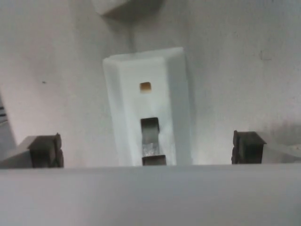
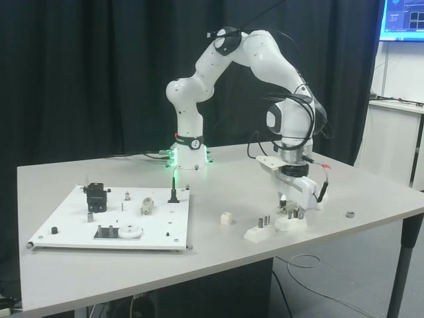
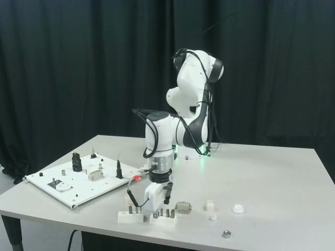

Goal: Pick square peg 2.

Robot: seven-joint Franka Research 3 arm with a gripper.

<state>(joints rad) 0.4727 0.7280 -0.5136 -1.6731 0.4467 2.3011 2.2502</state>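
From the wrist camera, we look straight down on a white holder block [image 1: 149,113] lying on the grey table [image 1: 51,61]. Our gripper [image 1: 146,150] is spread wide, one black fingertip [image 1: 46,150] on each side of the block and clear of it, which we judge is meant to centre the hand before closing. A grey square peg [image 1: 150,136] stands in the larger slot of the block; a smaller square hole [image 1: 145,86] farther along it looks unfilled. We take this peg to be the task's one, though nothing marks its number.

In the first room view, we see the arm bent over the front right of the table, the gripper [image 2: 291,211] low over one white holder [image 2: 291,222], with a second holder [image 2: 260,232] just beside it carrying two upright pegs. A small white cube [image 2: 226,218] sits nearby, and a white board [image 2: 112,218] with assorted parts lies well apart.

In the second room view, we find the gripper [image 3: 157,201] just above the two holders [image 3: 131,216] near the table's front edge, each with pegs standing in it.
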